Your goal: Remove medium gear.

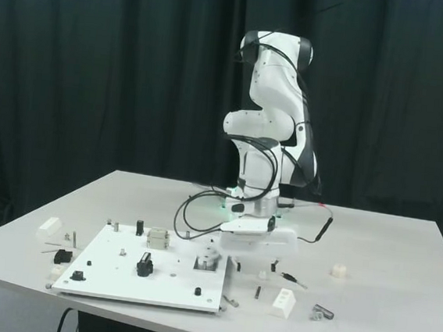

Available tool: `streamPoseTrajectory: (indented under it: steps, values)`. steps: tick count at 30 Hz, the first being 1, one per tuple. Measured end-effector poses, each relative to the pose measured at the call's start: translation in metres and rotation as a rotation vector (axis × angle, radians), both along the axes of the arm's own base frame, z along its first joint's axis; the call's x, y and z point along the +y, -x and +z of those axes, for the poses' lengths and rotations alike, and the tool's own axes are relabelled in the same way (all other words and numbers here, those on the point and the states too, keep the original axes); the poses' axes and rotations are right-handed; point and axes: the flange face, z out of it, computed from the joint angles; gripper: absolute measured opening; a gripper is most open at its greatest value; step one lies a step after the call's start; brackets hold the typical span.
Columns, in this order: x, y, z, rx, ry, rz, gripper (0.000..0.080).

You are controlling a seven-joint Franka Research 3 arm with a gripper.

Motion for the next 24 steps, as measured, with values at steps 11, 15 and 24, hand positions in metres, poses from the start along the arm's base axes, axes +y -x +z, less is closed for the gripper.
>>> streamPoseTrajectory:
  steps: [11, 15, 24]
  values:
    - [-0.046, -0.012, 0.028, -0.012, 0.060, -0.008, 0.0800]
    - [-0.067, -0.015, 0.039, -0.006, 0.085, -0.013, 0.0800]
    - [-0.111, -0.016, 0.051, 0.028, 0.106, -0.027, 0.0800]
